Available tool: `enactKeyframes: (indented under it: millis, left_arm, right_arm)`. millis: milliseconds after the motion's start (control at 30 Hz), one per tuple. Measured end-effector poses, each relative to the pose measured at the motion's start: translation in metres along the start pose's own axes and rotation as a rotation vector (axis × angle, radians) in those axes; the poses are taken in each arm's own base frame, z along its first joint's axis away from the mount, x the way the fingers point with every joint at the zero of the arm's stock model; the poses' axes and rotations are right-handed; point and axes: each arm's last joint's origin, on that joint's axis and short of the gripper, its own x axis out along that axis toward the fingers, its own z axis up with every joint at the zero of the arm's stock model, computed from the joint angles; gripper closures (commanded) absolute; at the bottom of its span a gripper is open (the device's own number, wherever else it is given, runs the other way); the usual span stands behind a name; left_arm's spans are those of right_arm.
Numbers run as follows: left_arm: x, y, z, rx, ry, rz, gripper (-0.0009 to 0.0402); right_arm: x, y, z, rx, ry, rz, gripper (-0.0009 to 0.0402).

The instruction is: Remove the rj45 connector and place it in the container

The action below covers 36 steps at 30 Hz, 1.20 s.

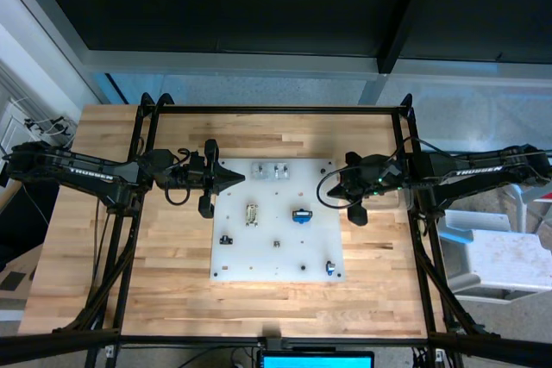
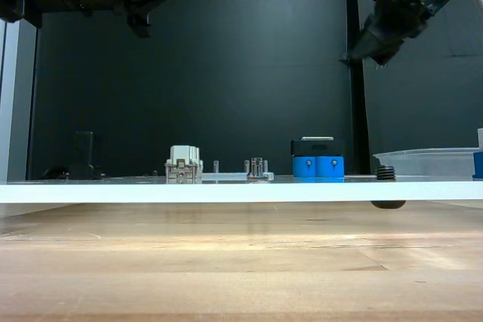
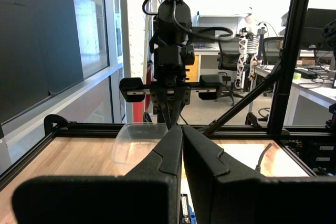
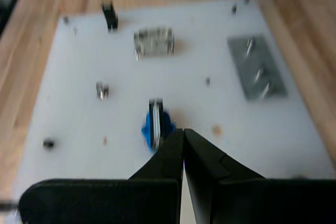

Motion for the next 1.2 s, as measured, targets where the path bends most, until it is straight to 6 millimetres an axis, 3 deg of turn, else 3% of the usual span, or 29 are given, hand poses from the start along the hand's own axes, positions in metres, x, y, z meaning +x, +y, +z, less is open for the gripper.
enactKeyframes:
  millis: [267,933,1200]
  left_arm:
    - [0.000,0.000,0.000,0.000,0.000,0.000,0.0393]
    - [0.000,0.000,0.000,0.000,0.000,0.000,0.0393]
    - [0.000,0.000,0.000,0.000,0.000,0.000,0.0393]
  right_arm:
    - [-0.003,0.009,-0.007,-0.015,0.088,0.011,0.0393]
    - [-0.006,0.065,-0.034,-0.020,0.225,0.037,0.0393]
    - [-0.004,0.091,-0.026,-0.063,0.263,0.018,0.0393]
